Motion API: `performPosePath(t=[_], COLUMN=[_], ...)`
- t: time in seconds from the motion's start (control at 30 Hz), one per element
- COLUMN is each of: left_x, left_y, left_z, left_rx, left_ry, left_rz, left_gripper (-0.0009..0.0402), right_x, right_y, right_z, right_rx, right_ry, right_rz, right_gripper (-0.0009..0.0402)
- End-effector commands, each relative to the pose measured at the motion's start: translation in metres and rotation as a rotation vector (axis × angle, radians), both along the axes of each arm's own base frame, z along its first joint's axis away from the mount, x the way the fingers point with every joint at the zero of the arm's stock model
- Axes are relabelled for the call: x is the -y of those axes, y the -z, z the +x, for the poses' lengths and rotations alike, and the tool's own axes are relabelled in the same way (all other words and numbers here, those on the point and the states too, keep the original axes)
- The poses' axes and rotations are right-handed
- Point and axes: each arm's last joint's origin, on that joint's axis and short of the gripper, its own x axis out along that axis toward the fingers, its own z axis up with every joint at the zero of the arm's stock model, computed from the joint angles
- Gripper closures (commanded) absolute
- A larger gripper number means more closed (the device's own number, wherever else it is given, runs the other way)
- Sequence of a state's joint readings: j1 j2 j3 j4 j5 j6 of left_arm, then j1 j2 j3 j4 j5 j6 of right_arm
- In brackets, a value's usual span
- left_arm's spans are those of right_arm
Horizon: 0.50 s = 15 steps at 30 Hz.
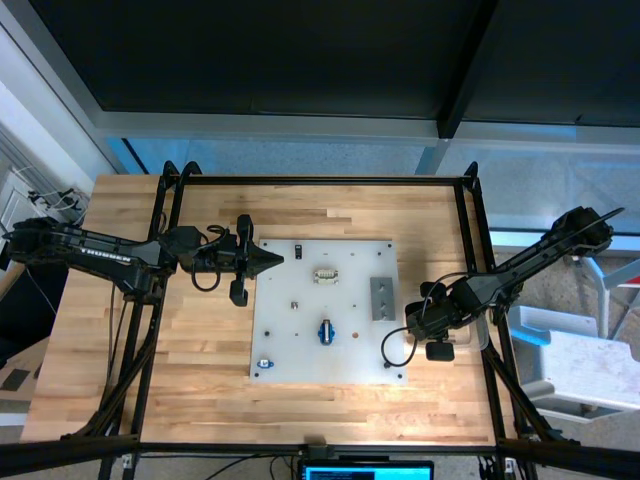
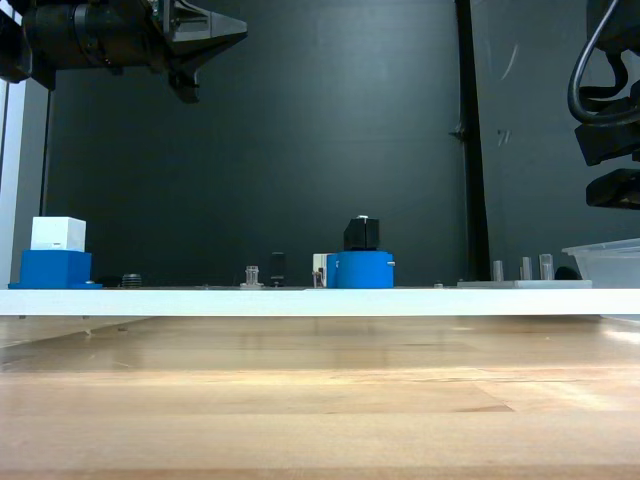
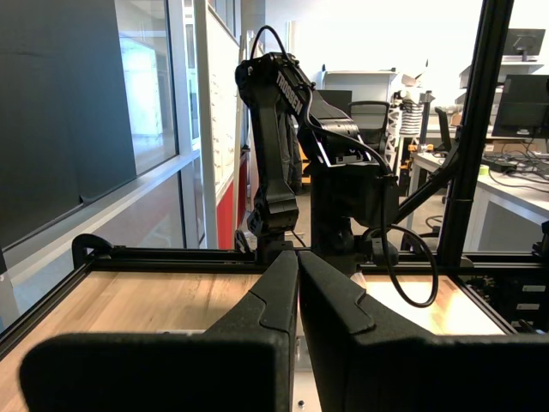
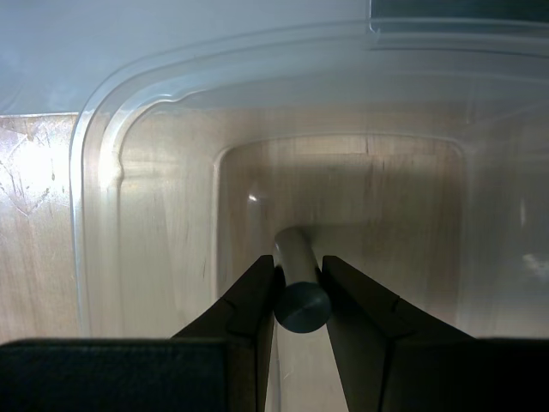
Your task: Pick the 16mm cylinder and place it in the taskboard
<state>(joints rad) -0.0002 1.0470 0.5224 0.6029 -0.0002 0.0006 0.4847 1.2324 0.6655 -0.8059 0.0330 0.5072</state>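
The 16mm cylinder (image 4: 302, 306), a short dark-grey metal peg, is pinched between the fingers of my right gripper (image 4: 299, 263), its round end face toward the camera. It hangs over the floor of a clear plastic bin (image 4: 154, 223). In the high view the right gripper (image 1: 415, 322) is at the taskboard's right edge, beside the bin (image 1: 482, 332). The taskboard (image 1: 300, 340) is a white square plate in the table's middle. My left gripper (image 1: 278, 258) hovers shut and holding nothing over the board's upper left corner, fingers (image 3: 283, 283) pressed together.
On the board stand a blue fitting (image 1: 326, 331), a grey block (image 1: 382, 297), a beige connector (image 1: 323, 273) and a small blue-and-white part (image 1: 263, 363). A black frame (image 1: 320, 181) runs around the wooden table. In the low view the bin (image 2: 605, 265) is at the board's right end.
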Motion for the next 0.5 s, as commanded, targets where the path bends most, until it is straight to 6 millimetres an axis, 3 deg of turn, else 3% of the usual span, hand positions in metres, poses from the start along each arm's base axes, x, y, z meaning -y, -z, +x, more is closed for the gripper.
performPosePath(t=[0.03, 0.5], left_x=[0.000, 0.000], left_y=[0.000, 0.000], left_z=[0.000, 0.000], left_rx=[0.000, 0.000], left_ry=[0.000, 0.000], left_rz=[0.000, 0.000], left_gripper=[0.0393, 0.0393], right_x=[0.000, -0.001], right_y=[0.000, -0.020], right_z=[0.000, 0.001], right_rx=[0.003, 0.006], right_ry=[0.001, -0.017], right_rz=[0.002, -0.001], right_gripper=[0.0385, 0.0384])
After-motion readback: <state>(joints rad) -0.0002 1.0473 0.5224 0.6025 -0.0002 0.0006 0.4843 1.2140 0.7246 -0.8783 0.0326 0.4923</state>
